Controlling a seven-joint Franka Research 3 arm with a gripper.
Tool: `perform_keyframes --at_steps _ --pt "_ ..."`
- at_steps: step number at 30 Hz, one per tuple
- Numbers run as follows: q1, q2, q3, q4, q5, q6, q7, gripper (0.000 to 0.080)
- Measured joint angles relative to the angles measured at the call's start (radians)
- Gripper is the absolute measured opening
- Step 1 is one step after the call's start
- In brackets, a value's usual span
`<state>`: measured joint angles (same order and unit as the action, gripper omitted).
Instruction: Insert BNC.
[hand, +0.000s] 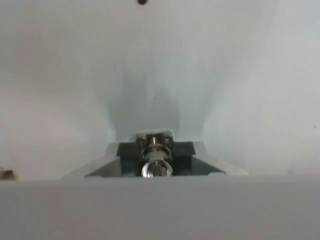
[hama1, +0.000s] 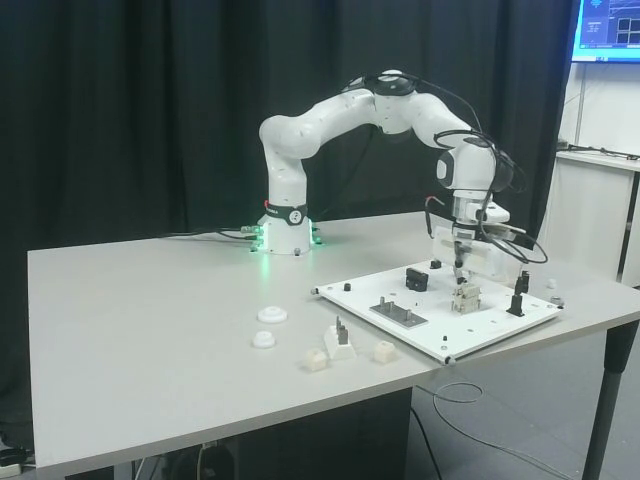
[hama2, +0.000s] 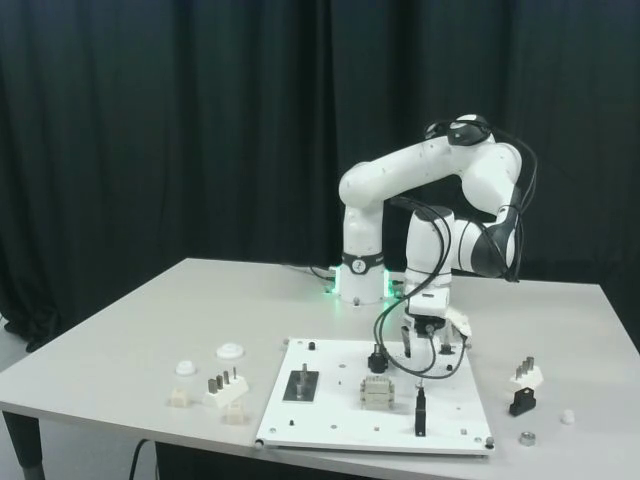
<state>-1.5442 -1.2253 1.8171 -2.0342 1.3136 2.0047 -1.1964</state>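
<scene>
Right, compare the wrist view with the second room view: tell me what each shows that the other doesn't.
Only the wrist view shows the metal BNC connector close up, end-on, in its black holder. Only the second room view shows the whole white robot arm, the grey table, the small white parts beside the board, and the gripper above the board. Both show the white board.

Arm (hama2: 430, 165): white rounded segments, showing smooth glossy shells in both room views. Base (hama1: 284, 232): white column carrying a black ring, glowing green at its foot. Cables (hama2: 520, 205): black, looping loosely along the upper links and trailing past the wrist. Wrist (hama1: 466, 172): white housing showing dark grey panels and a black joint band. Gripper (hama1: 461, 250): dark, slim, hanging under the wrist; details proving too small to make out.
</scene>
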Motion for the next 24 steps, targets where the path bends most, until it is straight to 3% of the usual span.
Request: perform_keyframes --at_steps 14,24 --pt "-0.001 0.000 -0.001 0.000 0.003 -0.002 0.304 0.0124" --pt "-0.006 0.000 0.000 0.001 0.011 -0.007 0.358 0.0124"
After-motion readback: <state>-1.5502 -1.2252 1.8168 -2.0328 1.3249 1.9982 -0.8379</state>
